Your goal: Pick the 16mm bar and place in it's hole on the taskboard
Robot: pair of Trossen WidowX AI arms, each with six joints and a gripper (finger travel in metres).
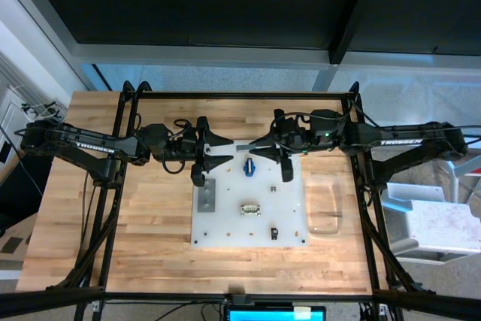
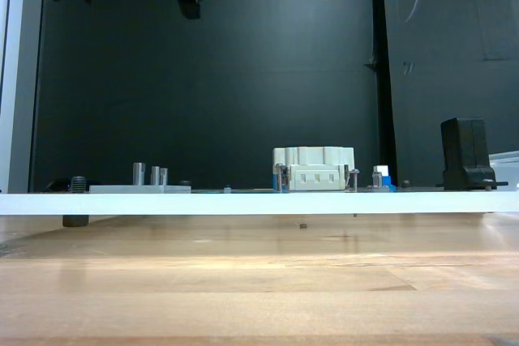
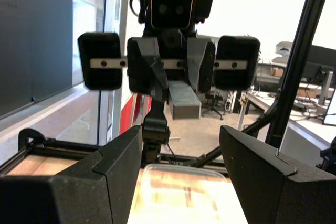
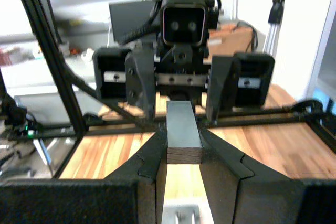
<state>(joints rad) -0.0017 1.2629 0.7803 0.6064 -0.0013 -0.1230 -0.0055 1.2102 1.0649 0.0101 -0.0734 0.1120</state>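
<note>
Above taskboard (image 1: 289, 208) far edge, upper centre of high view: right gripper (image 1: 261, 147) clamped on 16mm bar (image 4: 184, 129), held level, clear of seat. Left gripper (image 1: 225, 150) opposite, fingers apart, empty. Bar likely steel: heavy, stiff, slick; grip flat sides squarely.

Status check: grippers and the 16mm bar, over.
Right gripper shut on 16mm bar, held level above far edge of taskboard. Left gripper open, facing the bar's free end. Bar clear of its hole.

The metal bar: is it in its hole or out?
Out: the 16mm bar lies level in the shut right gripper above the taskboard; the open left gripper faces it.
</note>
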